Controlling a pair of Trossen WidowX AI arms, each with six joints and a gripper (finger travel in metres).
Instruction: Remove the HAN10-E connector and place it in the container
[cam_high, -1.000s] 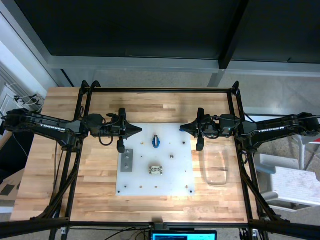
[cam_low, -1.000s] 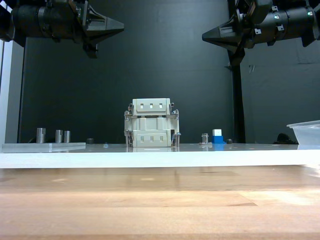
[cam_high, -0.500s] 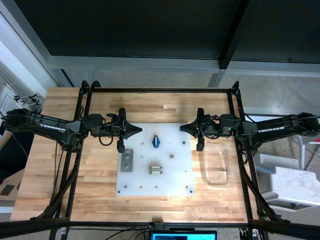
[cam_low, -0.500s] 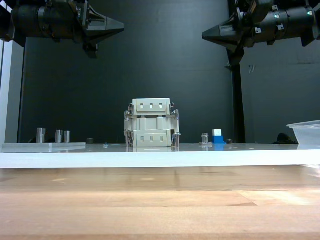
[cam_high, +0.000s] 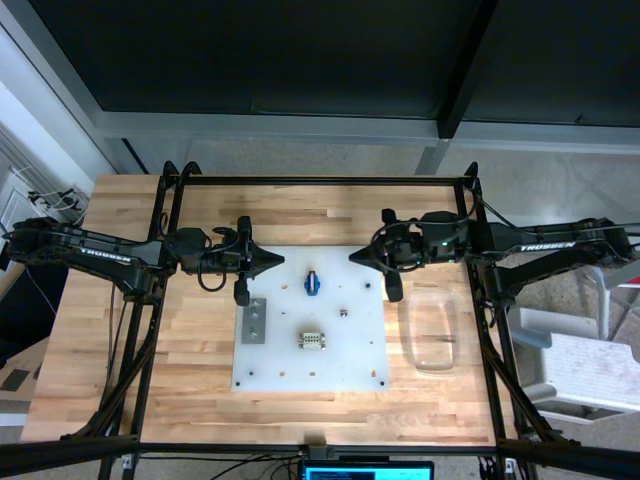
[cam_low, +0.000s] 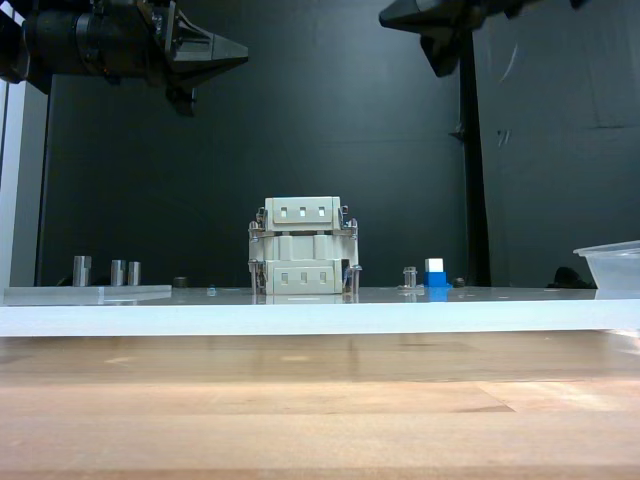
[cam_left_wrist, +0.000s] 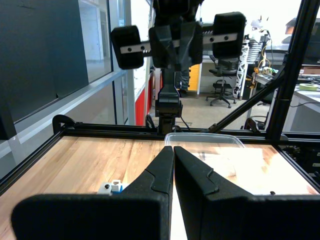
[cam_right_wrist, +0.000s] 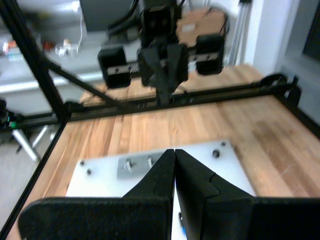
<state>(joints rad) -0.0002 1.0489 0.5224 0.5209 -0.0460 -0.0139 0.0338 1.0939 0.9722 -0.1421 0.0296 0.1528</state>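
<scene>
Right gripper (cam_high: 353, 256) pressed shut, empty, hovering high over the far right part of the white board (cam_high: 350, 360).
Left gripper (cam_high: 280, 261) is also closed, high at the far left (likely parked). HAN10-E connector (cam_high: 313, 341) sits seated mid-board, well apart from both grippers. Container (cam_high: 430, 332) stands on the surface (cam_high: 200, 400) just right of the board, handy for a right gripper drop-off.

Connector (cam_high: 313, 341) seated at near middle of board (cam_high: 350, 350); container (cam_high: 432, 335) set right of board; left gripper (cam_high: 280, 261) held over its far-left part, right gripper (cam_high: 353, 256) over far-right
</scene>
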